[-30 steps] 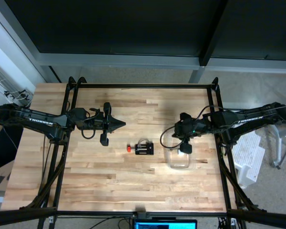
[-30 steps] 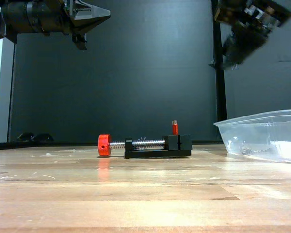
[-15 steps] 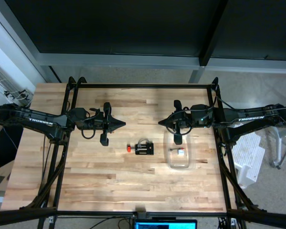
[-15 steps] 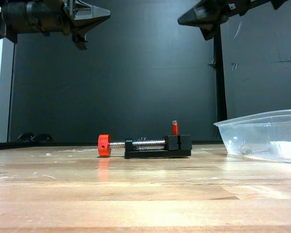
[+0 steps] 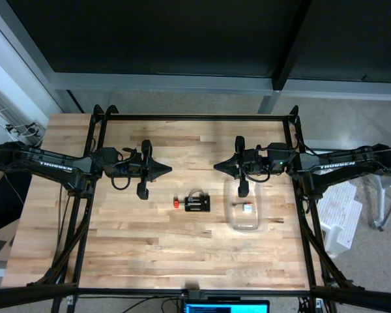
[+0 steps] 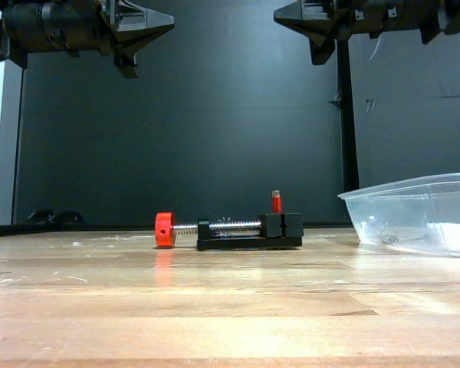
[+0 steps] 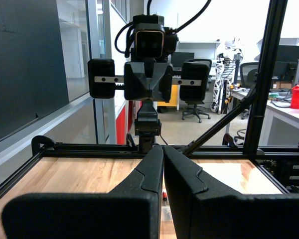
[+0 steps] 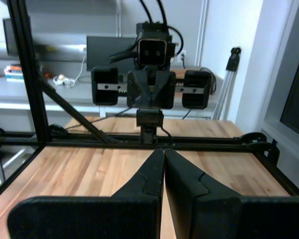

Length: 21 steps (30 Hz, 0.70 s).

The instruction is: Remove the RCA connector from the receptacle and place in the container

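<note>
The receptacle (image 5: 197,203) is a small black block with a red-orange knob, and it lies mid-table (image 6: 249,228) with a short red stub upright on it. To its right stands the clear container (image 5: 255,220) (image 6: 414,192). Inside it lies a thin grey pin, the RCA connector (image 6: 402,238) (image 5: 237,205), beside a small whitish cube (image 5: 247,208). My left gripper (image 5: 168,169) (image 6: 169,27) (image 7: 163,149) hangs shut and holds nothing, high and to the left of the block. Level with it, my right gripper (image 5: 216,167) (image 6: 279,13) (image 8: 164,151) faces it, shut and holding nothing, above the container's far left.
A black frame rail (image 5: 195,118) runs along the table's back and sides. A vertical black post (image 6: 345,115) stands behind the container. In each wrist view the other arm faces me head-on.
My right arm has lifted from above the container and swung level, and its tip now points left toward the left gripper. The left arm, block and container have not moved.
</note>
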Tool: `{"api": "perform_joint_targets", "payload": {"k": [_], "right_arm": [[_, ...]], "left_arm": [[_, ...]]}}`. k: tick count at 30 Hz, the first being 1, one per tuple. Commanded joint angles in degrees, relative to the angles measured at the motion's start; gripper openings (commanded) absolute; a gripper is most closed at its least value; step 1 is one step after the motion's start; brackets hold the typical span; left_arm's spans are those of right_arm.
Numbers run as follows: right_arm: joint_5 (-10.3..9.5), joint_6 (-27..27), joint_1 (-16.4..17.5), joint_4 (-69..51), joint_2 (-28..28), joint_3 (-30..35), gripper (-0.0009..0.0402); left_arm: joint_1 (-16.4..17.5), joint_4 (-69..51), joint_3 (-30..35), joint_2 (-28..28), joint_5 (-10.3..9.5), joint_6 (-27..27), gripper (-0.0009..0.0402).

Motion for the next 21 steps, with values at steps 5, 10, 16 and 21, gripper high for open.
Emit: {"api": "perform_joint_targets", "payload": {"k": [5,10,16,21], "right_arm": [[0.11,1.1,0.0,5.3,0.0,-3.0,0.0],[0.11,2.3,-0.1,5.9,0.0,-3.7,0.0],[0.15,2.4,-0.1,5.8,0.0,-3.6,0.0],[0.15,2.5,-0.1,5.7,0.0,-3.4,0.0]], "left_arm": [[0.0,0.0,0.0,0.0,0.0,0.0,0.0],[0.0,0.0,0.0,0.0,0.0,0.0,0.0],[0.0,0.0,0.0,0.0,0.0,0.0,0.0],[0.0,0.0,0.0,0.0,0.0,0.0,0.0]]}}
